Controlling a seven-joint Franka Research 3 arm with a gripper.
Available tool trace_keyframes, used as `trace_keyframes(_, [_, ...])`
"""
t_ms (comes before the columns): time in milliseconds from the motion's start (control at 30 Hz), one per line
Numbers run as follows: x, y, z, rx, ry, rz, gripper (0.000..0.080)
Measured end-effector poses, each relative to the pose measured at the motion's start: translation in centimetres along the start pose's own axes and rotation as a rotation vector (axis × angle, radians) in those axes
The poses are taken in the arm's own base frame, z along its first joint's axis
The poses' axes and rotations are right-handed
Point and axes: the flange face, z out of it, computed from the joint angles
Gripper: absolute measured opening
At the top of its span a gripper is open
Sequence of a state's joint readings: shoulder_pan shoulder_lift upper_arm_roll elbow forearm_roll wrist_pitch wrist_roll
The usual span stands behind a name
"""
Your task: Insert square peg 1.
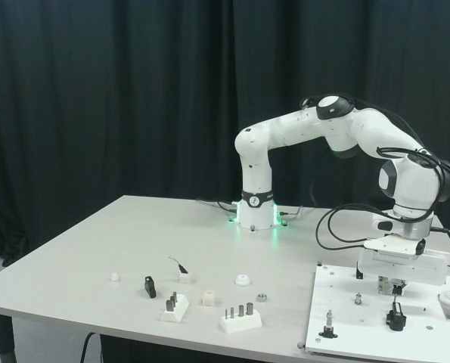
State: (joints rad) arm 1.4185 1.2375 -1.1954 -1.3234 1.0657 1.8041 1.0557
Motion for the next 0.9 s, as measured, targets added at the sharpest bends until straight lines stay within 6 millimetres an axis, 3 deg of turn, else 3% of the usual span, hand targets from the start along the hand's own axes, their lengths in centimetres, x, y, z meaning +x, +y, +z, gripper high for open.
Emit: trace_keyframes(900, [0.1, 0.0, 0.07, 0.001, 0.017, 0.028, 0.0029])
